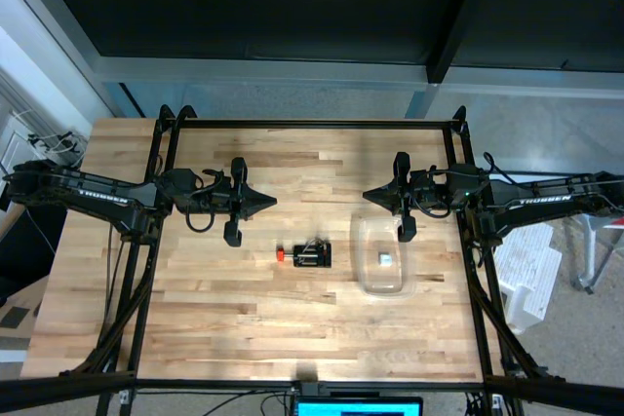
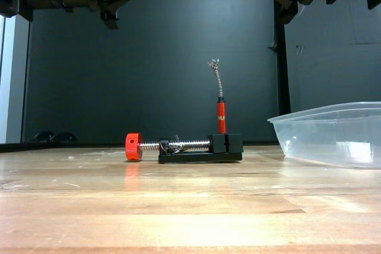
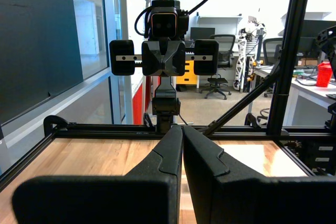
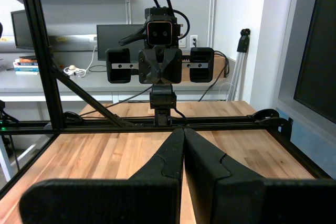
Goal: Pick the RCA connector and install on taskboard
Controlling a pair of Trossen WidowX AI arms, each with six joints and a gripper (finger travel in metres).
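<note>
Tiny grey connector [image 1: 385, 258]; both pincers [image 1: 270, 204] [image 1: 368, 195] aloft

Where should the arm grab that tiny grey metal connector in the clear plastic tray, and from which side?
Pinch the tiny grey metal RCA connector across its sides, straight from above: it lies on the floor of the clear plastic tray, whose walls likely block sideways approach. The right gripper, shut and raised by the tray, is nearer than the left gripper, shut farther left.
</note>
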